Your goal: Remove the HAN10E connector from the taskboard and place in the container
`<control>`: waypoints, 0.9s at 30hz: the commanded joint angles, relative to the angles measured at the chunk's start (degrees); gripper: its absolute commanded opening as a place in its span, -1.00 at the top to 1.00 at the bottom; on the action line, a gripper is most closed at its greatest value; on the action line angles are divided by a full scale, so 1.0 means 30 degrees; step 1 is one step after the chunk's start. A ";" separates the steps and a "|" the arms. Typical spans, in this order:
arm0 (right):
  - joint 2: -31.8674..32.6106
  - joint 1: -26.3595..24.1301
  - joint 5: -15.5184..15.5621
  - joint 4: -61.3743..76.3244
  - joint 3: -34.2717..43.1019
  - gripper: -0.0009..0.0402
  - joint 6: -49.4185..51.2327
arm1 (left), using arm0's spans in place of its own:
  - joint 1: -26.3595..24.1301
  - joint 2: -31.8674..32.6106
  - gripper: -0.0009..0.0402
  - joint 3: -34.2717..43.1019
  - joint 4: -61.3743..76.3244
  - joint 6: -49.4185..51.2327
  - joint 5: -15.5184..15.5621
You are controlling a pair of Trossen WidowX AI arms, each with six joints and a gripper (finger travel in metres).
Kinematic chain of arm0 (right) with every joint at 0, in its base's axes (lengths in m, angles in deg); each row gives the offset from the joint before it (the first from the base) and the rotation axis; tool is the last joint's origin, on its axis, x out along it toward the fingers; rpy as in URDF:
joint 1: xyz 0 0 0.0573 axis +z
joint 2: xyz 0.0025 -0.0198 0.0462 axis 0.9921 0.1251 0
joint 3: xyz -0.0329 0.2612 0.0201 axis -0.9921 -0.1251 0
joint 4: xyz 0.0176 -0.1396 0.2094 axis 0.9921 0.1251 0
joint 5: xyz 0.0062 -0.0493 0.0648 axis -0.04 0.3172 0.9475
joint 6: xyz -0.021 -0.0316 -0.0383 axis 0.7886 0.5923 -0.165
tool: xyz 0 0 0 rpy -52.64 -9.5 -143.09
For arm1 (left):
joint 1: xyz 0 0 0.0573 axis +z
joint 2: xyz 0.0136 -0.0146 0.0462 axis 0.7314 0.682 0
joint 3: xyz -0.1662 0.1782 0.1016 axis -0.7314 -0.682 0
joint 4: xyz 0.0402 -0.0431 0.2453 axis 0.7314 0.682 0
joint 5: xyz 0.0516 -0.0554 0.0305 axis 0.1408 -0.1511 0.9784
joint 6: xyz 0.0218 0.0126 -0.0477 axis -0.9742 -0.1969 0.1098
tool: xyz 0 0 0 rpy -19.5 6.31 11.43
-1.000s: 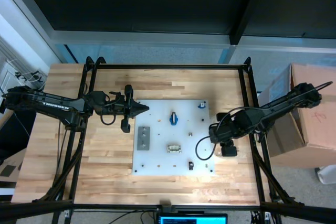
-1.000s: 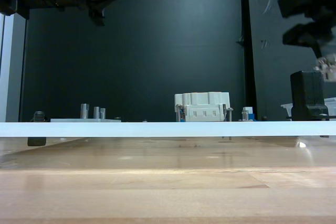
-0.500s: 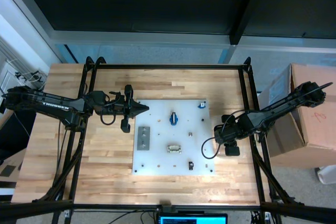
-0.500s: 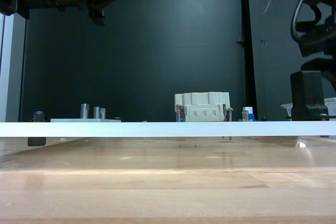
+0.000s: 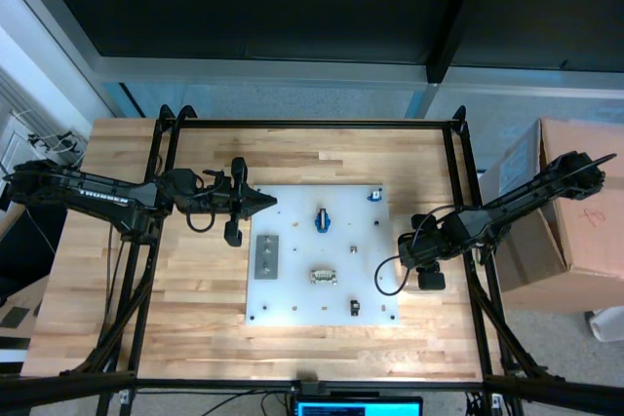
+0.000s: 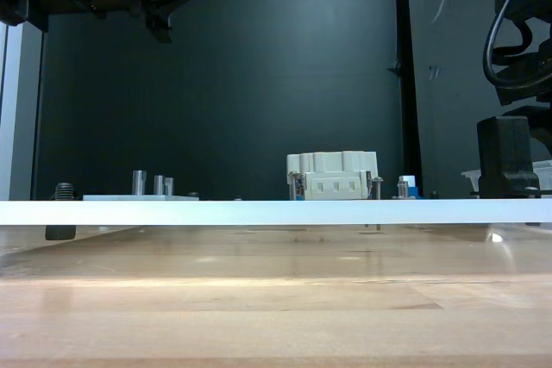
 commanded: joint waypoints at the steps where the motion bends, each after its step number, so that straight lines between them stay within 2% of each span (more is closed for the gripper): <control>1: 0.0015 0.0000 -0.0007 0.0007 0.0007 0.04 -0.0007 | 0.0000 0.0007 0.96 0.0007 -0.0007 -0.0007 0.0000; 8: 0.0007 0.0000 0.0029 0.0160 0.0248 -0.26 -0.0510 | 0.0007 0.0007 0.96 0.0007 -0.0007 -0.0007 0.0000; 13: -0.0277 0.0000 -0.0007 0.1727 0.1763 -0.32 -0.0437 | 0.0007 0.0007 0.96 0.0007 -0.0007 -0.0007 0.0000; 20: -0.0801 -0.0532 -0.0233 0.3453 0.4437 -0.17 0.0168 | 0.0000 0.0007 0.96 0.0007 -0.0007 -0.0007 0.0000; 27: -0.1931 -0.2040 -0.2368 0.1916 0.5697 0.13 0.1297 | 0.0007 0.0007 0.96 0.0007 -0.0007 -0.0007 0.0000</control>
